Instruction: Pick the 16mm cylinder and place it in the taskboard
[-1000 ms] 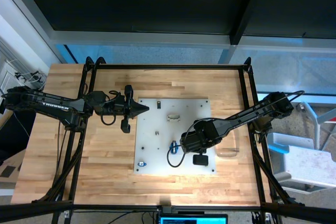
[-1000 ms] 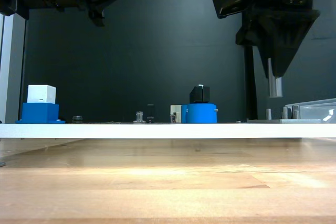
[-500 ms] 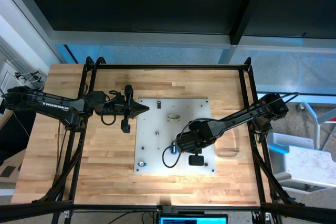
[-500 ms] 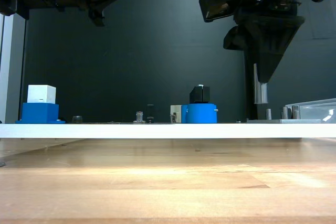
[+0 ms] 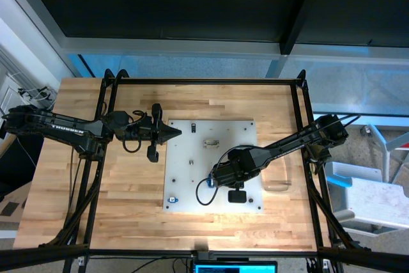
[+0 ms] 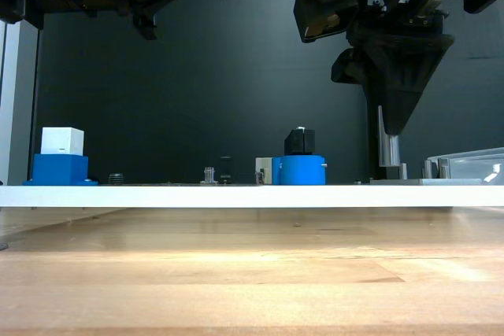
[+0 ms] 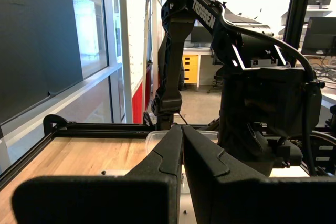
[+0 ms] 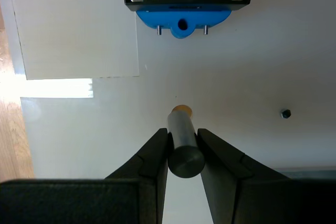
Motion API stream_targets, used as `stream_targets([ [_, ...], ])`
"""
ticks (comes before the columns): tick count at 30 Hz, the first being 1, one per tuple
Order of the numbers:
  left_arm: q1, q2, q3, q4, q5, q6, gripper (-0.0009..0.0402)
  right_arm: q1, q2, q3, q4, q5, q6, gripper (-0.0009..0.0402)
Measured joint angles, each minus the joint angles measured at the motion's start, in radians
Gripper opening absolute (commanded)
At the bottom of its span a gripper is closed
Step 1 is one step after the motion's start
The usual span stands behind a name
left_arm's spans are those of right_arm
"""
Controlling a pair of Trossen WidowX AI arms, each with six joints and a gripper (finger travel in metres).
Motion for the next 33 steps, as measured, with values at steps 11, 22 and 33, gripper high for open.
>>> stream_targets([
  [11, 0.0, 0.0, 0.0, 0.0, 0.0, 0.0, 0.0, -0.001, 0.001, -0.005, 0.002, -0.005, -0.003, 0.0012],
  [22, 0.0, 0.0, 0.0, 0.0, 0.0, 0.0, 0.0, -0.006, 0.001, -0.017, 0.012, -0.003, -0.003, 0.0012],
  [33, 0.0, 0.0, 0.0, 0.0, 0.0, 0.0, 0.0, -0.009, 0.019, -0.021, 0.029, -0.003, -0.005, 0.0012],
])
